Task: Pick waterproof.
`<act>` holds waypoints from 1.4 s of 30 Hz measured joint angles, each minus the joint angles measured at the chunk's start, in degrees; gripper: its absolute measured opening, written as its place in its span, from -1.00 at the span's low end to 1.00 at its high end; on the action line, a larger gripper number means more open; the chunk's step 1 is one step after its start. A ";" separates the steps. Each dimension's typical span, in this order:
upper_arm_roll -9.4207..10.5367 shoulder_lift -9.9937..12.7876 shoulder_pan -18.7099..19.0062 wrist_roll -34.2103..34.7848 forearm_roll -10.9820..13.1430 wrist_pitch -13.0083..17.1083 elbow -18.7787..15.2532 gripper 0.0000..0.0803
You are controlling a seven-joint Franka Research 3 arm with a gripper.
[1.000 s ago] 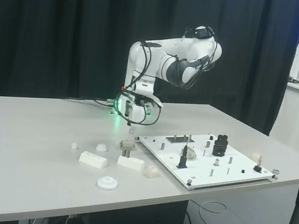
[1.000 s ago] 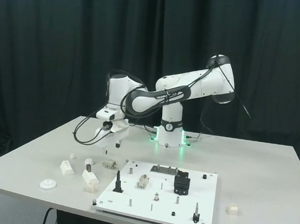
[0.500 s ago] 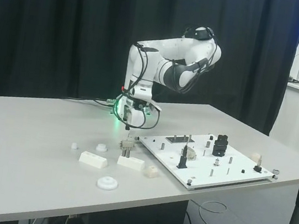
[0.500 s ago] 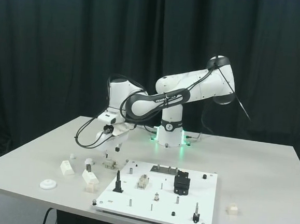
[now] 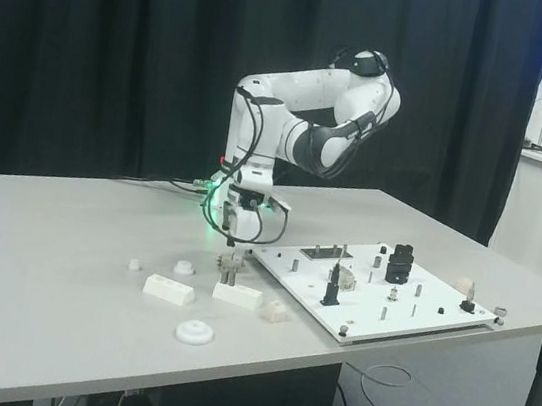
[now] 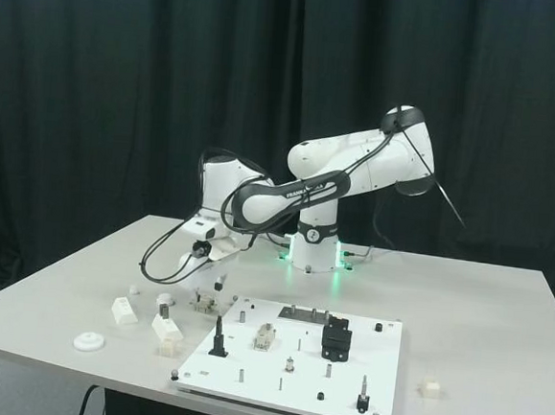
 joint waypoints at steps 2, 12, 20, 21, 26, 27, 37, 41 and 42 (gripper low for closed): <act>0.45 0.03 -0.18 -0.35 0.41 0.23 0.02 0.99; 2.65 0.22 -1.16 -1.20 2.52 1.37 0.17 0.99; 3.73 0.47 -1.68 -1.88 3.42 1.87 0.22 0.32; 3.74 0.53 -1.70 -1.88 3.42 1.87 0.22 0.32; 3.74 0.60 -1.75 -1.87 3.42 1.99 0.22 0.32; 3.73 0.60 -1.76 -1.87 3.42 2.02 0.22 0.32; 2.88 0.59 -1.67 -1.14 3.42 2.07 0.39 -0.21; 1.95 0.57 -1.41 -0.34 3.42 2.07 0.53 -0.21; 1.68 0.56 -1.32 -0.23 3.42 2.07 0.55 -0.21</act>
